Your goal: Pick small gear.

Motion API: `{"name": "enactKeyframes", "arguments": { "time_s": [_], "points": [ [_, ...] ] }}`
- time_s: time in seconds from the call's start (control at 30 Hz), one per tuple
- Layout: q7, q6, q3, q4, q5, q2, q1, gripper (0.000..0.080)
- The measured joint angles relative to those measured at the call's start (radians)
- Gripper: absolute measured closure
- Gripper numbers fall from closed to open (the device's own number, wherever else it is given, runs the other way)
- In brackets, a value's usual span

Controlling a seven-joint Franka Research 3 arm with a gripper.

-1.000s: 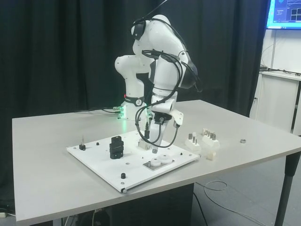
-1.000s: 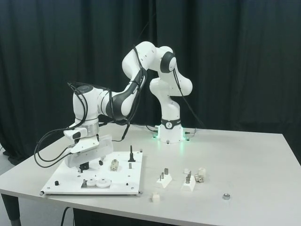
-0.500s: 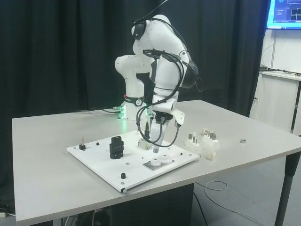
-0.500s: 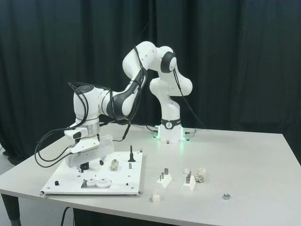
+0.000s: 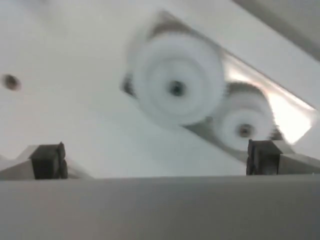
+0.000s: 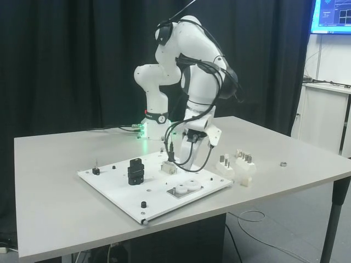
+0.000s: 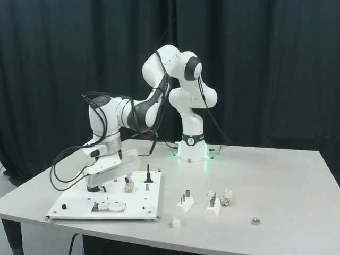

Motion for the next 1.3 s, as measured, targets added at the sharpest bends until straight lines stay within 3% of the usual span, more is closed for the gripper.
{"name": "enactKeyframes", "arguments": {
  "time_s": [0.3, 0.63, 0.93, 1.3],
  "points": [
    [0.109, -0.099, 0.004, -0.039, -0.015, -0.037, 0.062, 0.0003],
    [0.241, -0.117, 0.049, -0.161, -0.064, -0.122, 0.123, 0.0003],
    [0.412, -0.086, 0.139, -0.289, -0.113, -0.207, 0.133, 0.0003],
    [0.628, 0.020, 0.221, -0.448, -0.139, -0.285, 0.154, 0.0003]
  ]
}}
